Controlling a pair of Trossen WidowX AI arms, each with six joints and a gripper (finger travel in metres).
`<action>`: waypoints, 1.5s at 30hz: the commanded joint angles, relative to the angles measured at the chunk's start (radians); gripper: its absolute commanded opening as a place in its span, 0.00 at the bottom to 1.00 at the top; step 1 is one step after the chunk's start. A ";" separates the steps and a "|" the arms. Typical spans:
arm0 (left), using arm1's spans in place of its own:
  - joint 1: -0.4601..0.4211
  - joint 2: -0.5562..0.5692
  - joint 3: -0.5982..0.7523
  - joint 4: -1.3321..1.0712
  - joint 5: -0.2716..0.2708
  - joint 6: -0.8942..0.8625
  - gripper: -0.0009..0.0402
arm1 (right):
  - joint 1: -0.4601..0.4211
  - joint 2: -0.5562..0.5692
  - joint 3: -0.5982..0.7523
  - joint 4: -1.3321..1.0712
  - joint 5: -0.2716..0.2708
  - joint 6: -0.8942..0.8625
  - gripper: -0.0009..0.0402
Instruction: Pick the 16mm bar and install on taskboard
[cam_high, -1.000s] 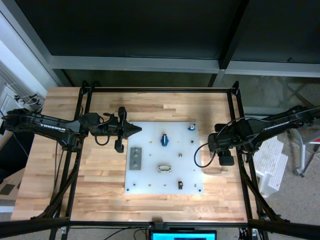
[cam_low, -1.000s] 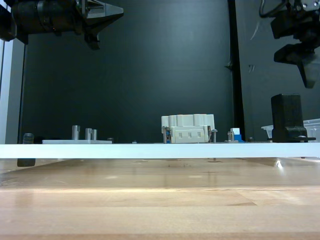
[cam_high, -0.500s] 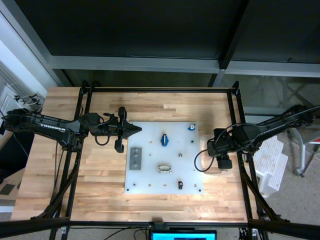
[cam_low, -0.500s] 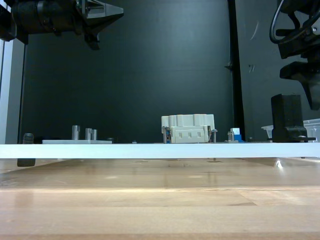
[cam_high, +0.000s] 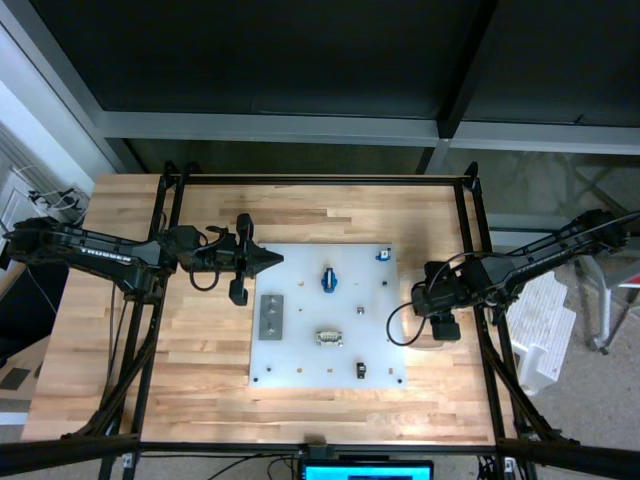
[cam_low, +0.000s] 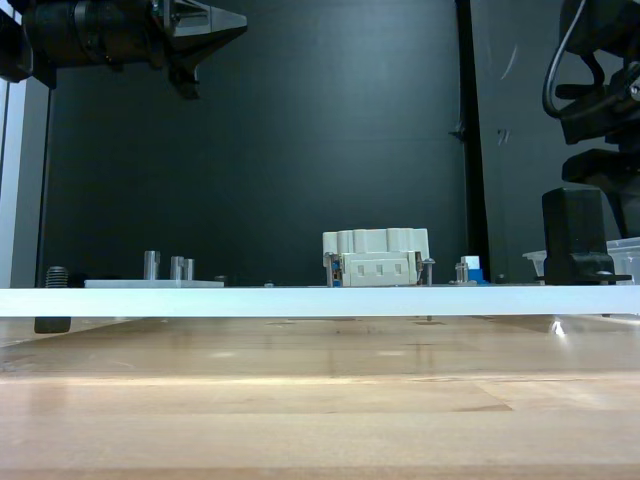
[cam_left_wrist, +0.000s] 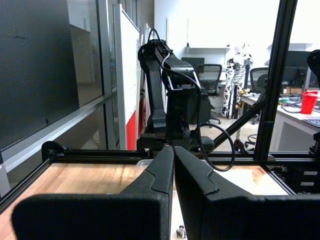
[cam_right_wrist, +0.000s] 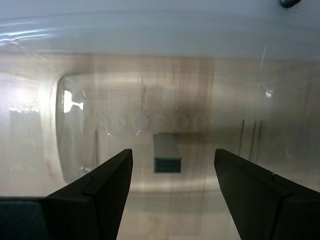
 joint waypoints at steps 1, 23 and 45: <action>0.000 0.000 0.000 0.001 0.000 0.000 0.02 | 0.001 0.000 -0.004 0.004 0.000 0.011 0.57; 0.000 0.000 0.000 0.000 0.000 0.000 0.02 | 0.024 0.011 -0.051 0.059 -0.026 0.048 0.53; 0.000 0.000 0.000 0.000 0.000 0.000 0.02 | 0.031 0.123 -0.086 0.142 0.008 0.074 0.43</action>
